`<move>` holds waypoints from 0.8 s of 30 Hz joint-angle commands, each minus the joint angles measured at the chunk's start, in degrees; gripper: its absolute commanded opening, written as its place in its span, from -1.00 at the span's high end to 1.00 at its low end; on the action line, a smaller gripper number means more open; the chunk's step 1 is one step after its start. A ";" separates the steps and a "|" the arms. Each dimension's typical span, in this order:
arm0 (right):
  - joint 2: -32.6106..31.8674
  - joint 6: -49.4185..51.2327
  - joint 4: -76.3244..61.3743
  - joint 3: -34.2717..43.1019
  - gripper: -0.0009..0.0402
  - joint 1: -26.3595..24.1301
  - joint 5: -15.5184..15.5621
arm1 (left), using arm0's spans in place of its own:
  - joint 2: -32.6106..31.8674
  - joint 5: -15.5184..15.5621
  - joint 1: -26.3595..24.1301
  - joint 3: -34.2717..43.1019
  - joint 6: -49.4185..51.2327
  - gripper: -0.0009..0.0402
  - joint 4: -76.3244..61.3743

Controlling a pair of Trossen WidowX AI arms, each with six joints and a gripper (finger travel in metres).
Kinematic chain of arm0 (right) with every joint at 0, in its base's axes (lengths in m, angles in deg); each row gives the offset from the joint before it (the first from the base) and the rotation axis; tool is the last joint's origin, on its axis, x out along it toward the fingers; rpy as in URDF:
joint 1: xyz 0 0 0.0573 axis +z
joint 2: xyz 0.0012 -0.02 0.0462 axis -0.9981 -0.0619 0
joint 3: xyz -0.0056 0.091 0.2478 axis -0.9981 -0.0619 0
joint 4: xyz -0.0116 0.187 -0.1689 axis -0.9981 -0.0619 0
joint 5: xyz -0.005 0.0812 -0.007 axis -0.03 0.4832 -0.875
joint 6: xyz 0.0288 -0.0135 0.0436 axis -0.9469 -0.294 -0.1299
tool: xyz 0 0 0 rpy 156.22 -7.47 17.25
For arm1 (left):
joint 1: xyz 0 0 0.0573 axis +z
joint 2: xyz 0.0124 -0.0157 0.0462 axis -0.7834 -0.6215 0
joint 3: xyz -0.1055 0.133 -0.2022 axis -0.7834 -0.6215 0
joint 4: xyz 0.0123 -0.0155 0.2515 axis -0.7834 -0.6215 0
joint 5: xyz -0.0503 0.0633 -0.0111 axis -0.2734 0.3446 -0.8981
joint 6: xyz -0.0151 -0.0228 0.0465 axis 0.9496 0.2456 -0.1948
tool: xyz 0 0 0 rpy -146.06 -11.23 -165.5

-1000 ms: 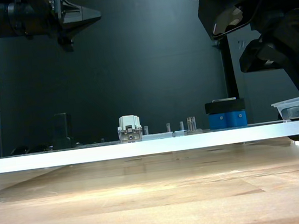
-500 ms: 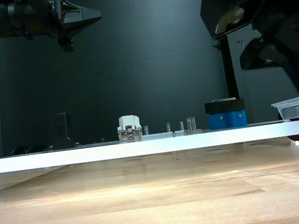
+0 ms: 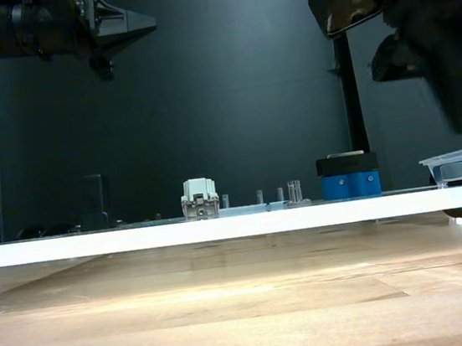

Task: Unfasten the M12 nut and place it in the container

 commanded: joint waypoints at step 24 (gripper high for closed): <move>-4.35 1.75 7.19 -0.70 0.96 -0.04 0.85 | -0.02 0.00 0.00 0.00 -0.02 0.96 0.07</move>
